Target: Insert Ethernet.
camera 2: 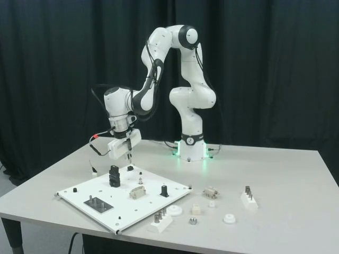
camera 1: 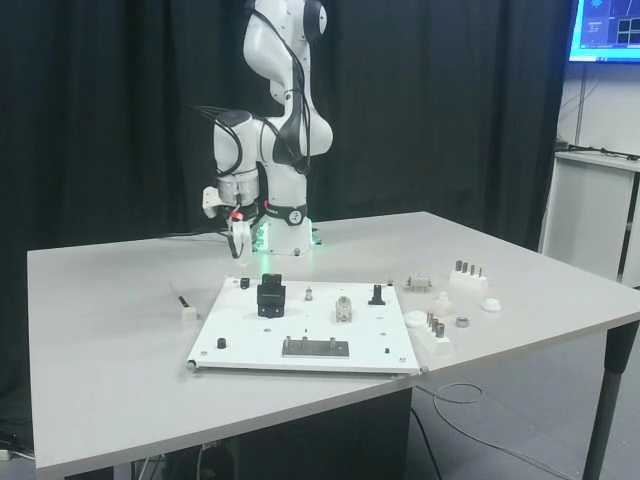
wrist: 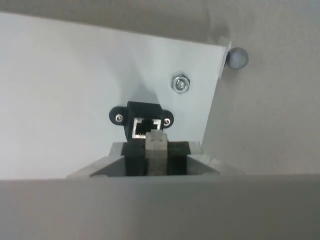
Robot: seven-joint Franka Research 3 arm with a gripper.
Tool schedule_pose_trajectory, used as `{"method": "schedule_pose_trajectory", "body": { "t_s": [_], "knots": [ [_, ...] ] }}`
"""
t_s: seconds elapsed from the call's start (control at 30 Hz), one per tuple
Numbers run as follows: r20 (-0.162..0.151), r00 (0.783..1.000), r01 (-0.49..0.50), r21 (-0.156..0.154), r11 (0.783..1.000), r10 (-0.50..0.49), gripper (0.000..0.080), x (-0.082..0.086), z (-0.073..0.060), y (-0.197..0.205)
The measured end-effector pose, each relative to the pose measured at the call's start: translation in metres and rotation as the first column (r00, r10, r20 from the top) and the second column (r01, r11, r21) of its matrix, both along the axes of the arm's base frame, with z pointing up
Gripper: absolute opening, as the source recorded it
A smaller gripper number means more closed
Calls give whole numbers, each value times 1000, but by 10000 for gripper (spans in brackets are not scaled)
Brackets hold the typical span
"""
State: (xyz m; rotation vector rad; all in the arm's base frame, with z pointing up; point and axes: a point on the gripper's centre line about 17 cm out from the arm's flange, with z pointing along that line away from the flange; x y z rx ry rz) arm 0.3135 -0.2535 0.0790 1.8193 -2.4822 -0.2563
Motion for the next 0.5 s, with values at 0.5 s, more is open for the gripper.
{"method": "schedule_pose_trajectory", "body": {
  "t_s": [0.5],
  "knots": [
    [11, 1000, -13, -3, 1000, 13, 88, 2, -5, -3]
  ]
}}
